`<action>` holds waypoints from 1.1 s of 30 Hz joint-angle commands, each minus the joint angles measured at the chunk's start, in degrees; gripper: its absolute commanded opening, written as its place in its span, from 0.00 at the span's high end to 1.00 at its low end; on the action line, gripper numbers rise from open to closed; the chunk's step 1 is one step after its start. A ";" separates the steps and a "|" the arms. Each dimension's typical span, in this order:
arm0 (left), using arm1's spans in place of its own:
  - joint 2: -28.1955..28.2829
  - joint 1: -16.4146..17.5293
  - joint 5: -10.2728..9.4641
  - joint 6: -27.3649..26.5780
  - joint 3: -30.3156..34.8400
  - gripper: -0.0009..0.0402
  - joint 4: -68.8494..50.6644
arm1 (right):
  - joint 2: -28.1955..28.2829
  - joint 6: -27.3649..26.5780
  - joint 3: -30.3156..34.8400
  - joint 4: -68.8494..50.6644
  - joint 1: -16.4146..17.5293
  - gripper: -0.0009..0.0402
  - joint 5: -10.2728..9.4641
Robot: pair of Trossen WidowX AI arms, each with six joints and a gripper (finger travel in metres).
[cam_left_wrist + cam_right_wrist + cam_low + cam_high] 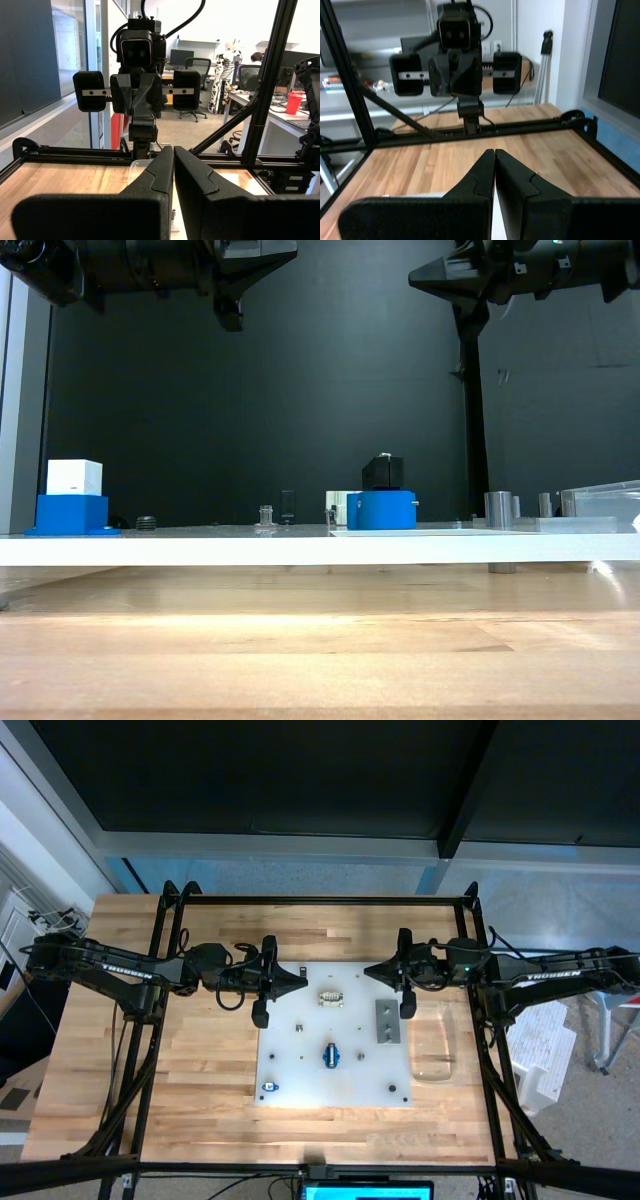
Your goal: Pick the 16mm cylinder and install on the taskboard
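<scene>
- The left gripper is clenched on nothing, fingers pressed together, and hangs high over the far left edge of the large flat white square plate, the taskboard
- The right gripper is likewise clenched and empty, high over the plate's far right edge; the two point at each other, tips apart
- The tiny silver-grey round metal peg that I take for the 16mm cylinder stands upright on the taskboard by its near right corner (other small pegs dot the plate, so this is a judgement), well below both grippers
- The pick is not yet begun. The right gripper looks the nearer one: it should spread its fingers first, come straight down over the peg, and close low and centred on its round side, since so small and smooth a piece could tip or squirt out
- Keep clear of the grey rectangular metal block and the clear plastic tray close by
- The worktop is pale wood planking inside a black metal frame; dark panels stand behind, and the left wrist view shows an office with a black swivel chair
</scene>
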 commanded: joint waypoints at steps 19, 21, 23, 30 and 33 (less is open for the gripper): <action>0.02 0.00 0.02 0.02 0.00 0.98 0.02 | -2.29 0.50 -1.99 1.18 0.00 0.98 -2.32; 0.02 0.02 0.02 0.00 0.00 0.98 0.02 | -2.29 0.50 -1.99 0.94 0.00 0.98 -2.32; 0.02 0.00 0.00 0.02 0.00 0.98 0.02 | -2.29 0.50 -1.99 0.44 0.00 0.98 -2.32; 0.02 0.00 0.02 0.02 0.00 0.98 0.02 | -2.29 0.52 -1.99 0.17 0.00 0.98 -2.34; 0.02 0.00 0.02 0.02 0.00 0.98 0.02 | -2.29 0.52 -1.99 0.00 -0.02 0.98 -2.34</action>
